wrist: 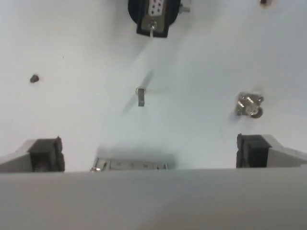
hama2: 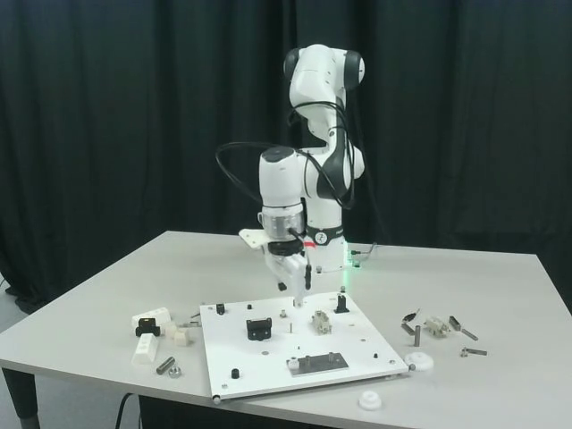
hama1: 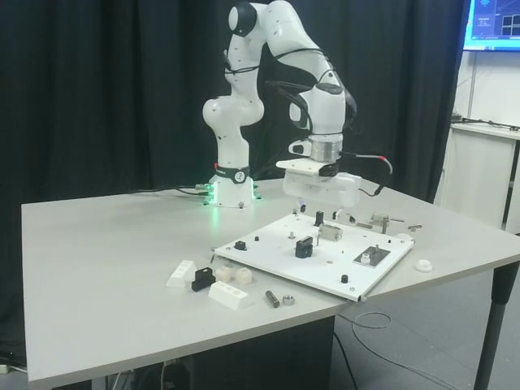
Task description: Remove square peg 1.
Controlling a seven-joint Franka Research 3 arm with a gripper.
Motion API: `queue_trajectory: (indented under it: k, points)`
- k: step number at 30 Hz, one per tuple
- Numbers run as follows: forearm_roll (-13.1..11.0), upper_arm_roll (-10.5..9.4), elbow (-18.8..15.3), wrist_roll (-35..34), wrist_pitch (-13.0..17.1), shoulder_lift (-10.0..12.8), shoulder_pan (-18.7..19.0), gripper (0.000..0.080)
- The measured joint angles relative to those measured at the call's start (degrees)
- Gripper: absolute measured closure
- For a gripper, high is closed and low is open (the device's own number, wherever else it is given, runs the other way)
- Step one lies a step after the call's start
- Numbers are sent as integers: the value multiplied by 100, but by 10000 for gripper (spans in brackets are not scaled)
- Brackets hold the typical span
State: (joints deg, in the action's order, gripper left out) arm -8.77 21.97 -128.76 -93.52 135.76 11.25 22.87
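- Grey table (hama1: 97, 244) fills the foreground, black curtain behind; loose white blocks (hama1: 230, 294) and a small black part (hama1: 202, 280) lie near the front edge, beside the white board (hama1: 268, 264).
- On the board, nearer side: a black connector block (hama1: 304, 247) and a flat grey fixture (hama1: 371, 257).
- Mid-board, a small upright metal peg (wrist: 141, 97) stands alone in the wrist view, likely square peg 1, still seated; I cannot confirm its shape.
- Just beside it sits a metal fitting (wrist: 249, 105).
- Gripper (wrist: 148, 153) hangs above the board's far half, fingers spread wide, holding nothing.
- Risk: the peg lies off the gripper's centre line; descending without re-centring could clip the fitting or close on air.
- Risk: a tilted pull may jam the peg or lift the board.
- Farthest: arm base (hama1: 230, 188) with green lights.
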Motion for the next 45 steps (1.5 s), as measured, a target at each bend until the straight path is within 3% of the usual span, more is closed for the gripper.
queue_trajectory:
  k: [13, 19, 29, 45]
  points:
    - [0, -1, -681, -476, 1210, 22, 174, 3]
    - [0, -35, -841, -569, 1551, 82, 197, 3]
    - [0, -163, -817, -577, 1808, 296, 197, 3]
    - [0, -179, -455, -574, 1807, 678, 114, 3]
